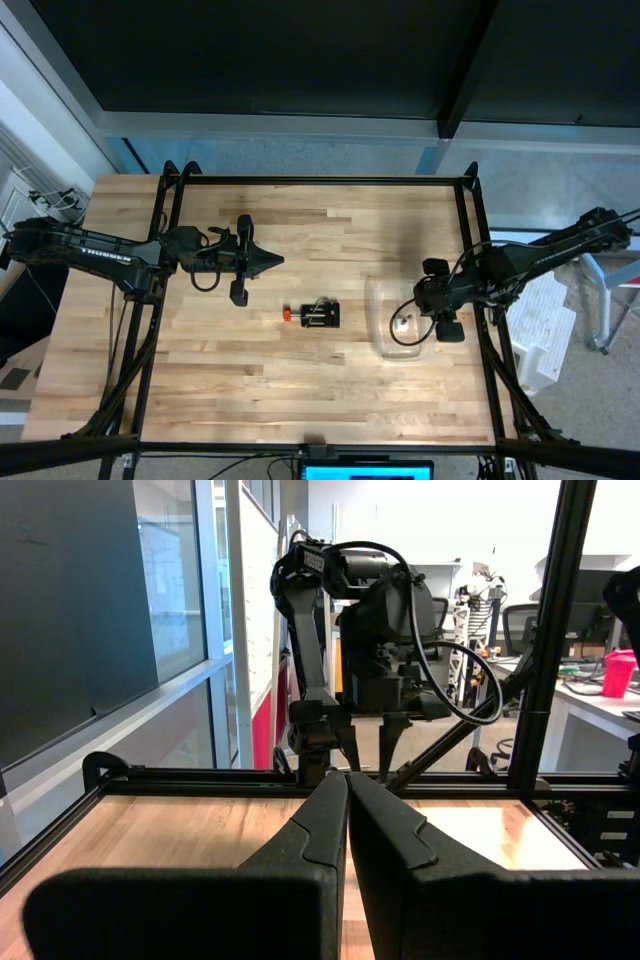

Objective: Pick the RCA connector and install on taskboard

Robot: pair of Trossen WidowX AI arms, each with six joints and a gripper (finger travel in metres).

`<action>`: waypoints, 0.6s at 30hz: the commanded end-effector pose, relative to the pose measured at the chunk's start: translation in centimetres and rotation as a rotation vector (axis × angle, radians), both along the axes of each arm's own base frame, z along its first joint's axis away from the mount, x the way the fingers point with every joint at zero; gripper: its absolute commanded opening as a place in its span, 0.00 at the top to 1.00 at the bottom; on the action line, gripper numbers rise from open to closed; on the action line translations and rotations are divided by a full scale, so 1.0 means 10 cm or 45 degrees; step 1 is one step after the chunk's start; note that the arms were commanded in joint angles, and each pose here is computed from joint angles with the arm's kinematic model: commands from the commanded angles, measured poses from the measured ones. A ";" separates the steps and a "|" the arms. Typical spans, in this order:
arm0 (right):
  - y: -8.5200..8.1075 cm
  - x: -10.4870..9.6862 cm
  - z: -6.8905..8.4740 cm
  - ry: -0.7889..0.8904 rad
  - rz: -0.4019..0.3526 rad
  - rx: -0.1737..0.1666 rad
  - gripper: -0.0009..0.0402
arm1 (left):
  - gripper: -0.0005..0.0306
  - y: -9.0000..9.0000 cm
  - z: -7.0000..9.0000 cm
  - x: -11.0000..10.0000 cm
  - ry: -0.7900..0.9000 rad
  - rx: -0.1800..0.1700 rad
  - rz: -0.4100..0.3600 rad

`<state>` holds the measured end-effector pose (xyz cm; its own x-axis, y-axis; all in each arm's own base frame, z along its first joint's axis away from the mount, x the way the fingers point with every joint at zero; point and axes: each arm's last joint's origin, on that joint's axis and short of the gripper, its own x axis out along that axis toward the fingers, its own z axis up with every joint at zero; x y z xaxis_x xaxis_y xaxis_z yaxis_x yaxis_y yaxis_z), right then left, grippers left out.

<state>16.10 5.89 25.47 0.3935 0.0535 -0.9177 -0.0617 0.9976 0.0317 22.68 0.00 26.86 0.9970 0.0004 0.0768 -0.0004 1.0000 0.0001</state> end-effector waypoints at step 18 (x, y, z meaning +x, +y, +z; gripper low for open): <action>0.10 0.13 -0.32 0.012 -0.065 -0.030 0.62 | 0.98 0.00 0.00 0.00 0.000 0.000 0.000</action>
<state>17.31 6.83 22.55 0.3863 0.0114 -0.9223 -0.0100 0.9999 0.0082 22.68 0.00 26.85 0.9971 0.0008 0.0764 -0.0008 1.0000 0.0001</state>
